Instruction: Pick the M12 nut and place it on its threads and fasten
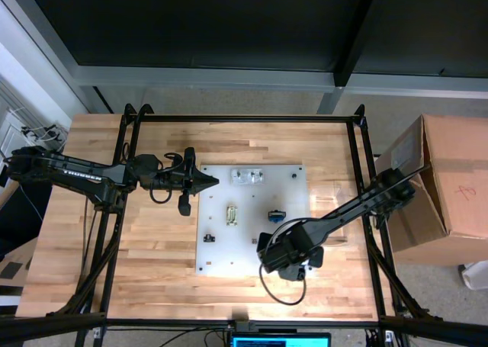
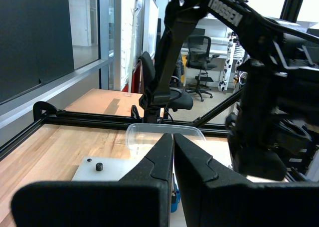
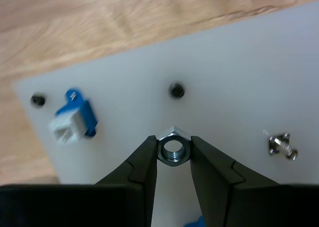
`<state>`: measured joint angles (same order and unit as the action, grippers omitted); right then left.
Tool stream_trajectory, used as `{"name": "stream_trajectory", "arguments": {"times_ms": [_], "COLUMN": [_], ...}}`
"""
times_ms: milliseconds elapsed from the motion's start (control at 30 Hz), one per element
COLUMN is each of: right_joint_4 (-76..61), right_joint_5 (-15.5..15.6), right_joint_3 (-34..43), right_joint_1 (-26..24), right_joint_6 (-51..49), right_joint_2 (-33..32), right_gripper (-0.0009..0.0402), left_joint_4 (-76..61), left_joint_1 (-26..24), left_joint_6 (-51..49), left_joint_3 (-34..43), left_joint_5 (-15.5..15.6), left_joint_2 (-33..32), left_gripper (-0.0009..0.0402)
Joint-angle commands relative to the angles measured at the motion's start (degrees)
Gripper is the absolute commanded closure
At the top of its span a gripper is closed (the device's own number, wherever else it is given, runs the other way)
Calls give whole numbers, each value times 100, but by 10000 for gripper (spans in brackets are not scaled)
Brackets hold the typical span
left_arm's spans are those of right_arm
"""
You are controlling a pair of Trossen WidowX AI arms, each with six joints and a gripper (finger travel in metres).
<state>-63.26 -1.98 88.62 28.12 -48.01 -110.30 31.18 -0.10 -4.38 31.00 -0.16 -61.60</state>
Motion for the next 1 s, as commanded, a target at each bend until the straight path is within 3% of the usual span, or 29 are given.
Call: {"name": "stream_trajectory", "arguments": {"times_ms": [33, 267, 1000], "right_joint_4": [-33, 26, 282], "right_joint_5": [0, 0, 4], "right_joint_3": [269, 540, 214], "right_joint_1": [9, 59, 181], "right_joint_6": [232, 584, 1038], "right_joint_2": [-289, -651, -643], "right_gripper": [375, 375, 375], "left_joint_4": [0, 0, 0], "left_joint_1": [0, 2, 0], "left_joint_6": [0, 0, 2], "left_joint_3": [0, 0, 0], "left_joint_5": [-2, -2, -2], "left_joint_2": [0, 0, 0], "left_gripper": [393, 393, 393]}}
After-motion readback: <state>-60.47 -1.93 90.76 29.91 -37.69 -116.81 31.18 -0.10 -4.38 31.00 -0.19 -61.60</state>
